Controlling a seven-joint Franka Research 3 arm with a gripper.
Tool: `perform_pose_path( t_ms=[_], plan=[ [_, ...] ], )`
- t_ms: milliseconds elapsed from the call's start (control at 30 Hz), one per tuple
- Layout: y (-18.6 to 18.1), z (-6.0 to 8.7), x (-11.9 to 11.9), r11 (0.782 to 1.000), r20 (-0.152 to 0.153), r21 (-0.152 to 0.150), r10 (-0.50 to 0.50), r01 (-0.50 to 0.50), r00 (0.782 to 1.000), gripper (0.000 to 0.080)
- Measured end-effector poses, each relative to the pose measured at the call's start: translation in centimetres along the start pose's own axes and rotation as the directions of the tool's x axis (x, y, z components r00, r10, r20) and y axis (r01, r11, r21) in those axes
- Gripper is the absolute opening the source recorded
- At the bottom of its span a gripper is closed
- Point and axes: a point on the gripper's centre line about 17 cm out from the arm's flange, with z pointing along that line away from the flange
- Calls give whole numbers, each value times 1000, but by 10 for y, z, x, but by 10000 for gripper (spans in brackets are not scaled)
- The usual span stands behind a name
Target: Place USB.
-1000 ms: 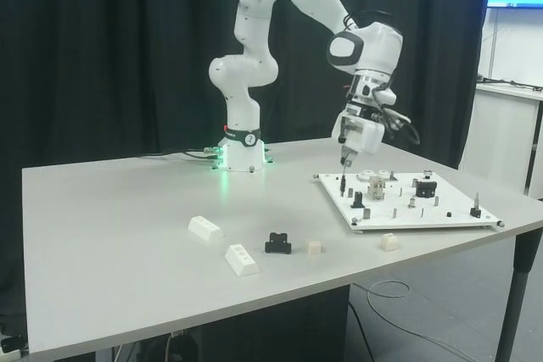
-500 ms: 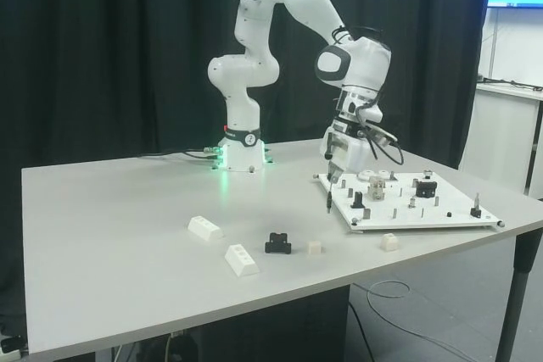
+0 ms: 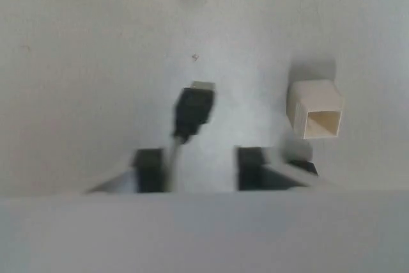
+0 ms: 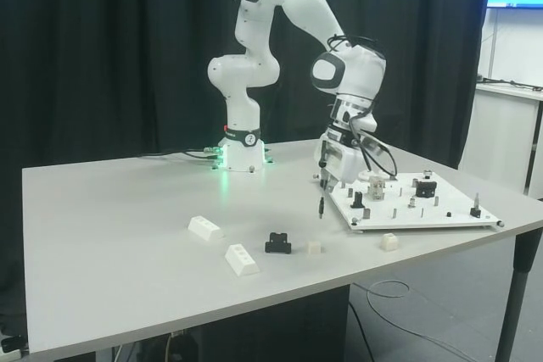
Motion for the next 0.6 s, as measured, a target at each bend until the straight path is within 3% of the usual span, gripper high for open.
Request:
perform_pose_path(
  t_ms=[33, 200, 233, 400, 433, 600],
  plan=[
    [0, 1, -1, 1000, 1, 0, -3, 3, 1000, 305],
    [1, 2, -5, 1000, 9, -1, -10, 10, 1000, 305],
    [1, 3, -5, 1000, 10, -2, -11, 11, 1000, 655],
    [3, 4, -8, 1000, 15, -5, -13, 13, 1000, 655],
    [3, 4, -8, 1000, 15, -5, -13, 13, 1000, 768],
    [4, 4, -10, 1000, 16, -9, -13, 14, 1000, 768]
  ],
)
